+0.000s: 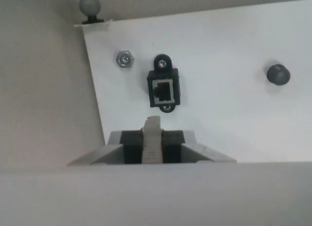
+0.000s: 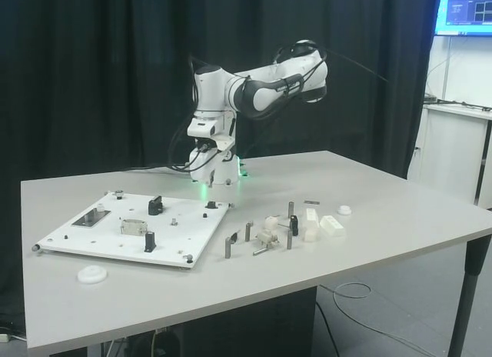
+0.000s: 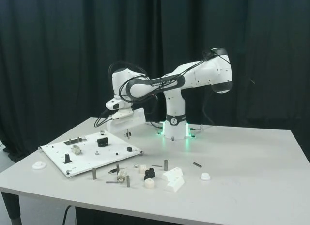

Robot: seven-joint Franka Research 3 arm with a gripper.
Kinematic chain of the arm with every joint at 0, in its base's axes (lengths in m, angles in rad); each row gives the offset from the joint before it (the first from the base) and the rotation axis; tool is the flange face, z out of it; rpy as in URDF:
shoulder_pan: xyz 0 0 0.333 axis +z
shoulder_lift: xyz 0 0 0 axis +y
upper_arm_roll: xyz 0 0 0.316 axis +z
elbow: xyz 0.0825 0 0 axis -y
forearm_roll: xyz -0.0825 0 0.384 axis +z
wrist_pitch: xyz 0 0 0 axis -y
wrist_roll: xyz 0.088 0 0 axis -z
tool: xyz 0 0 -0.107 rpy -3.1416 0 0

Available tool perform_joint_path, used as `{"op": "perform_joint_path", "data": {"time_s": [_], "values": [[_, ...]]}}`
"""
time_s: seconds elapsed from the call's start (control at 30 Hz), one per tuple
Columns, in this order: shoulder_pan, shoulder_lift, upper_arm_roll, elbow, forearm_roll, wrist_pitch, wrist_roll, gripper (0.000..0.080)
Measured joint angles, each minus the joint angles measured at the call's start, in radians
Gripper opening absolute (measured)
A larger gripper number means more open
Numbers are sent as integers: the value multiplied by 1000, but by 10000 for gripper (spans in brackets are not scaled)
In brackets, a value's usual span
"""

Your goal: Place Ethernet.

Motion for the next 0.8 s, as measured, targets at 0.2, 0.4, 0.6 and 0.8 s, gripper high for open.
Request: {"op": "perform_joint_path", "data": {"time_s": [0.2, 0.4, 0.6, 0.8], "values": [[0, 0, 0, 1, 1, -4, 0, 77], [1, 0, 0, 1, 1, -7, 0, 77], [3, 0, 0, 3, 4, -14, 0, 77], [8, 0, 0, 5, 15, -30, 1, 77]]}}
